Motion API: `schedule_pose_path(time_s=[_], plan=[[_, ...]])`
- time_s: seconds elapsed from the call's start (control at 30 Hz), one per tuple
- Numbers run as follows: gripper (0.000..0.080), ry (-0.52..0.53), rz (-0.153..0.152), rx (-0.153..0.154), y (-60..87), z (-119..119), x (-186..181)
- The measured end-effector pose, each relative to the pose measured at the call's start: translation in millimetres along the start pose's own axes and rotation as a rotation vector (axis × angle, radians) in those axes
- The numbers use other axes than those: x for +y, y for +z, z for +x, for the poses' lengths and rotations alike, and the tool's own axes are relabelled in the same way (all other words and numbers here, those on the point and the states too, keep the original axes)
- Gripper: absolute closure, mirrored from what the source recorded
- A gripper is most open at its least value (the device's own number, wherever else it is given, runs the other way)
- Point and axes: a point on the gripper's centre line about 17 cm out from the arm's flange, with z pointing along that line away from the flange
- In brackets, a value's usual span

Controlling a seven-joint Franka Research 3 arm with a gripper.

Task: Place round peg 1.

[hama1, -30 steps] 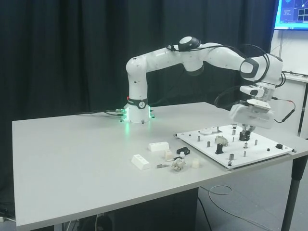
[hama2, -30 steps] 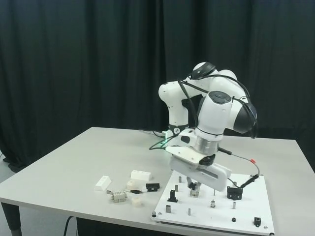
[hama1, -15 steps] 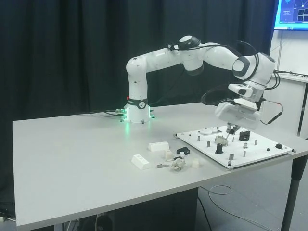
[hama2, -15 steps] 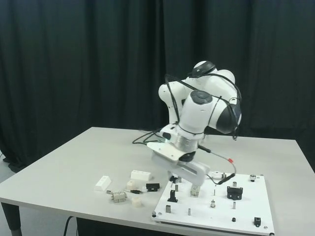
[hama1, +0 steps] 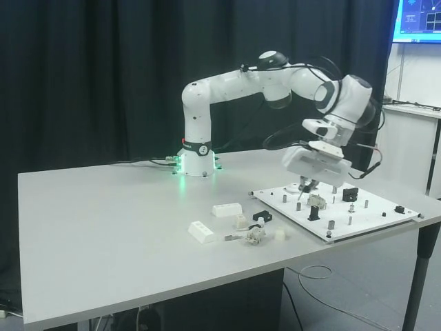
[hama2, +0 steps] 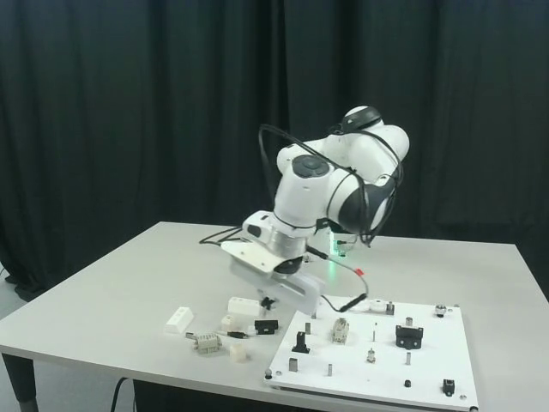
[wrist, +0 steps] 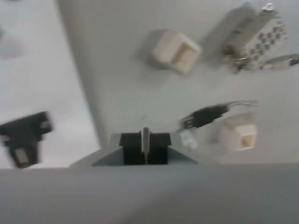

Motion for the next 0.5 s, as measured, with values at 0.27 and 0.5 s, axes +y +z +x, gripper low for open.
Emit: schedule_pose_path(time_s=[0.27, 0.5], plan=[[0.0771, -0.02, -0.004, 0.014, 17.4, -5, 34], [0.0771, -0.026, -0.007, 0.027, 35.2, -11, 63]])
